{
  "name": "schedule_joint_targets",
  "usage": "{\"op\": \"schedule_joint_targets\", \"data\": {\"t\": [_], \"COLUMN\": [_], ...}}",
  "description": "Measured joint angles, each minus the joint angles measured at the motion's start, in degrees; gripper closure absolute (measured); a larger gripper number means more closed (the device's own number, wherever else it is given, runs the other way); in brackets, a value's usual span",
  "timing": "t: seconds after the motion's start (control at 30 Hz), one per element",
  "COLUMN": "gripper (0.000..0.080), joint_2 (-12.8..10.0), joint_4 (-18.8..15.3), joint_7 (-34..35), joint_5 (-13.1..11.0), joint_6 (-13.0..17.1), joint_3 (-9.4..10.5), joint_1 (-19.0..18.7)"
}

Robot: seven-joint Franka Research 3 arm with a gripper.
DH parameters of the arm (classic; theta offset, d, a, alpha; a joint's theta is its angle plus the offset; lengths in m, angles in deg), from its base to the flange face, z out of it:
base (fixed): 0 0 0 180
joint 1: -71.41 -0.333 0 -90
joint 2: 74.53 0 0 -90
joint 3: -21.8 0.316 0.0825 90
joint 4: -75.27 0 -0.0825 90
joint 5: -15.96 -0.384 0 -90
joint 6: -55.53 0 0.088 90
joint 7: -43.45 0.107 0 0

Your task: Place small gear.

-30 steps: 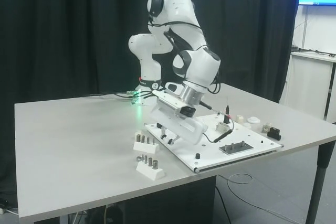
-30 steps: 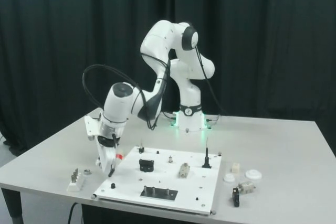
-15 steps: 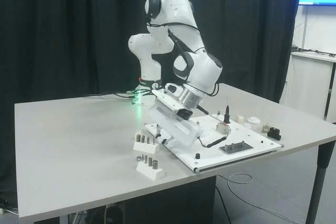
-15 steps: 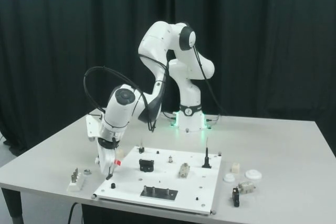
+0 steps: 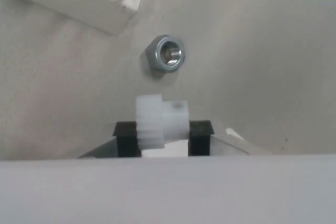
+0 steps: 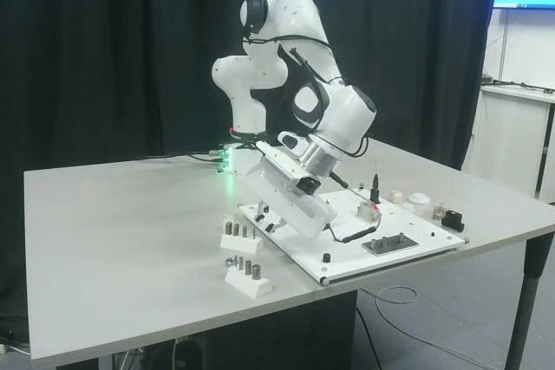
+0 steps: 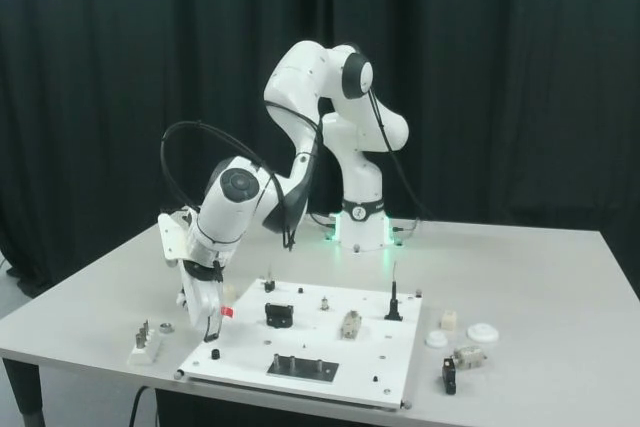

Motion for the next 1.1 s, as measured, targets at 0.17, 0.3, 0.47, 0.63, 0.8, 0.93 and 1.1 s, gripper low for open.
{"op": "schedule_joint_targets", "data": {"t": [0.17, 0.3, 0.47, 0.63, 0.8, 0.93, 1.1], "gripper": [0.0611, 0.0611, 0.0611, 0.0463, 0.0463, 0.0147, 0.0028], "joint_2": [-1.43, -2.75, -4.32, -5.73, -6.84, -7.45, -8.07], "joint_4": [2.63, 4.68, 6.93, 8.81, 10.46, 11.44, 12.36], "joint_7": [-0.63, -0.85, -3.27, -6.51, -6.21, -5.99, -5.99], "joint_5": [1.38, 2.49, 3.93, 4.69, 4.69, 4.69, 4.69], "joint_6": [-2.58, -4.51, -6.00, -7.01, -7.93, -8.59, -9.18], "joint_3": [0.47, 1.24, 2.38, 2.88, 3.06, 3.24, 3.33], "joint_1": [0.02, 0.31, 0.89, 1.04, 1.16, 1.35, 1.53]}}
